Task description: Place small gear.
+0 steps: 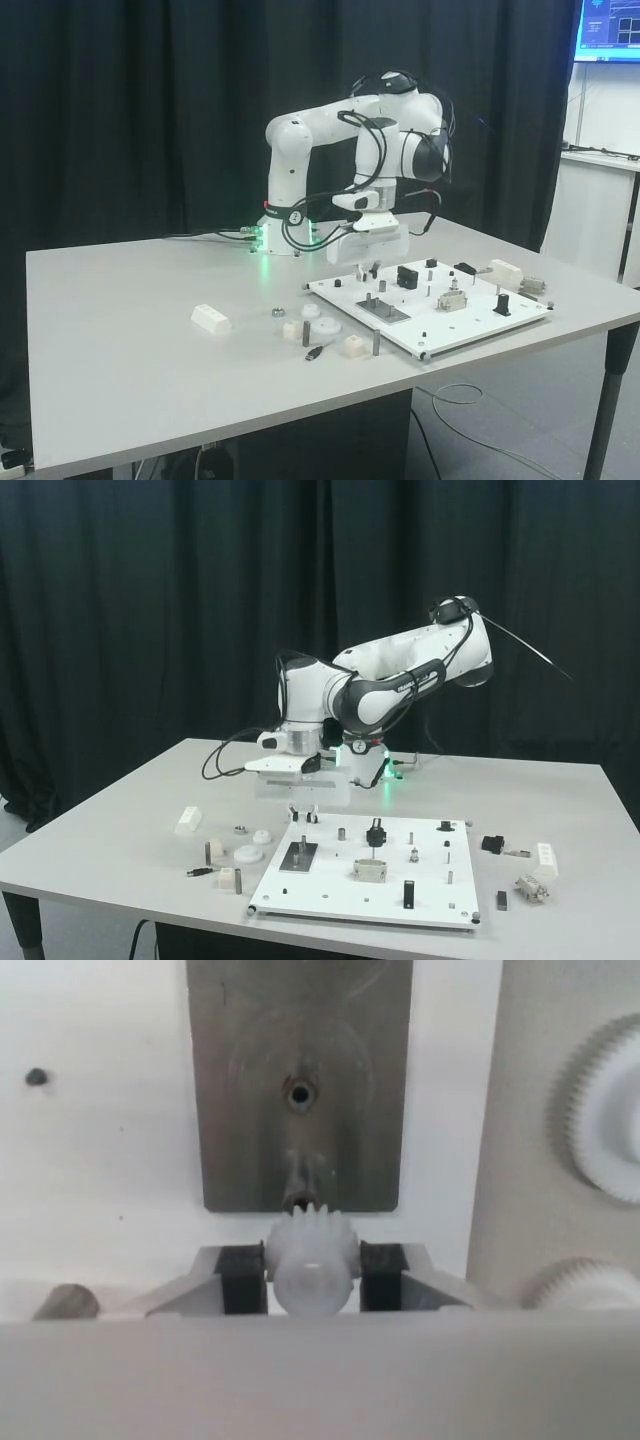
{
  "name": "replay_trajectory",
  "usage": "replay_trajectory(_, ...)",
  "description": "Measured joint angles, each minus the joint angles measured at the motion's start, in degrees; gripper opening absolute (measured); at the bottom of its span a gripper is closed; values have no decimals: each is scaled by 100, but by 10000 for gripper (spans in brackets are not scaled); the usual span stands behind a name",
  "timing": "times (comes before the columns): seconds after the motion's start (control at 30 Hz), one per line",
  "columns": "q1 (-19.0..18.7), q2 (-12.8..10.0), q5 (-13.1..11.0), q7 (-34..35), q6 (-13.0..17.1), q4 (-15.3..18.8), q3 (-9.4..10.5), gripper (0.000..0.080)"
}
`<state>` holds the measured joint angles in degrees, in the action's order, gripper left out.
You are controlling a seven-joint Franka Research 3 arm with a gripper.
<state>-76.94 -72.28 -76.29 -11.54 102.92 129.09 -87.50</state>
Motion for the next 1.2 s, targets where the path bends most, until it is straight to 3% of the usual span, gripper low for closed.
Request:
replay_trajectory(0.37, -33, 11, 55, 11, -94, 0, -115, 196)
replay_trajectory(1.2, -25, 11, 60, 11, -108, 2, -131, 196)
